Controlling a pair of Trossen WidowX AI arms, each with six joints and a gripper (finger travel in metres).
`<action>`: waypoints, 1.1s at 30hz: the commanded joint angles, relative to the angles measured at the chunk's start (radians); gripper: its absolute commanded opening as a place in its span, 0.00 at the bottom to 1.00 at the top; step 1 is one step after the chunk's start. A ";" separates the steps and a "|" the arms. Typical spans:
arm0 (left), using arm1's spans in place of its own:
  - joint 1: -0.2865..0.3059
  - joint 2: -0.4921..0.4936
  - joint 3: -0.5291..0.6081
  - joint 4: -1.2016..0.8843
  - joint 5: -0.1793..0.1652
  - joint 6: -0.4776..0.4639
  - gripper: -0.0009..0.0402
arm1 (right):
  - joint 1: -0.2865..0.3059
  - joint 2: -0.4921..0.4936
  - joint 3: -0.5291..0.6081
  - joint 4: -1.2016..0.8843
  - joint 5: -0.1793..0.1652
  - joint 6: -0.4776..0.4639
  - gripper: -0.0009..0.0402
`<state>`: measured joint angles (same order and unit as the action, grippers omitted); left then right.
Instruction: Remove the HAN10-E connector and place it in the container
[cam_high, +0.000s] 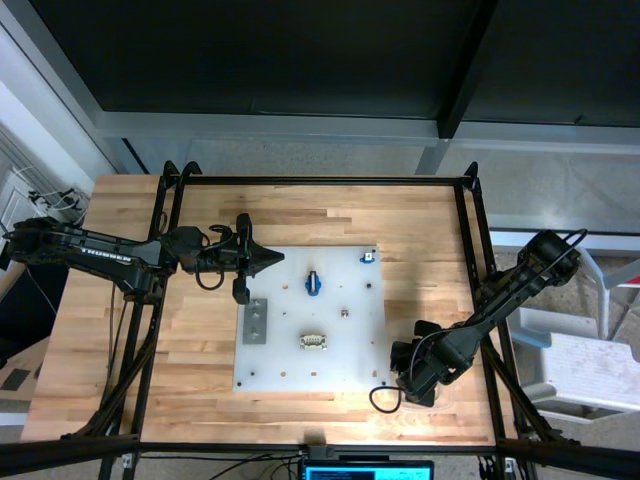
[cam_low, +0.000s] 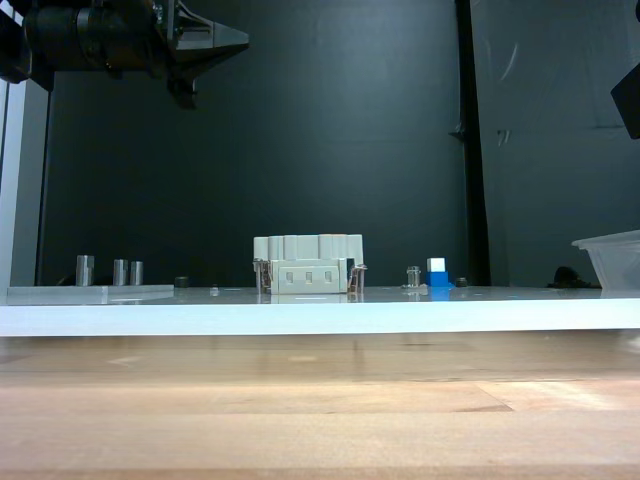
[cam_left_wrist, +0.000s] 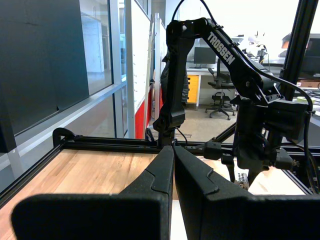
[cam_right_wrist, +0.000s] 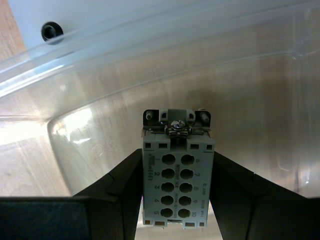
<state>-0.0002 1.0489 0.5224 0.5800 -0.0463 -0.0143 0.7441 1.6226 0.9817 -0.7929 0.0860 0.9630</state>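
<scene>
**Item:** HAN10-E conn. (cam_right_wrist: 178, 185). Pale grey insert, ten numbered holes, metal clamp at far end.

**Location:** Clamped between the fingers (cam_right_wrist: 117, 187) of the R gripper (cam_right_wrist: 177, 151), lying lengthwise along them. It is held over the open container (cam_right_wrist: 150, 45), whose clear rim and floor are seen behind it. Whether the conn. touches the floor cannot be told.

**R gripper:** In the high view it is found off the board (cam_high: 350, 360), approx. 4 o'clock from board ctr, low over the desk (cam_high: 200, 370).

**L gripper** (cam_high: 280, 258)**:** Approx. 11 o'clock from board ctr and, per the low view, raised well above the board. Fingers are together, nothing held. Judged parked.

**Also on board:**
- Grey block (cam_high: 314, 342) w/ metal ends at 6 o'clock, judged the mating half and not the task item.
- Blue clip (cam_high: 313, 283) at 12 o'clock.
- Drilled block (cam_high: 258, 322) at 9 o'clock.

**Status:**
- Removal from the board is judged done.
- Carry to the container is judged done or all but done.
- Left to do: fingers to be parted so the conn. is let go inside the tub, then the arm lifted clear.
- Task est. mostly complete, w/ only the release outstanding.
- Risk noted: the conn. may bounce or tip on the hard plastic if it is let go from too high.
</scene>
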 joint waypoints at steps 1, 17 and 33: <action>0.000 0.000 0.000 0.000 0.000 0.000 0.02 | 0.000 0.000 0.000 -0.002 0.000 -0.002 0.22; 0.000 0.000 0.000 0.000 0.000 0.000 0.02 | 0.000 0.000 0.000 0.002 0.000 -0.006 0.60; 0.000 0.000 0.000 0.000 0.000 0.000 0.02 | 0.003 -0.065 0.000 -0.008 0.000 -0.006 0.79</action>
<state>-0.0002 1.0489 0.5228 0.5797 -0.0460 -0.0143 0.7464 1.5677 0.9813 -0.7986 0.0856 0.9562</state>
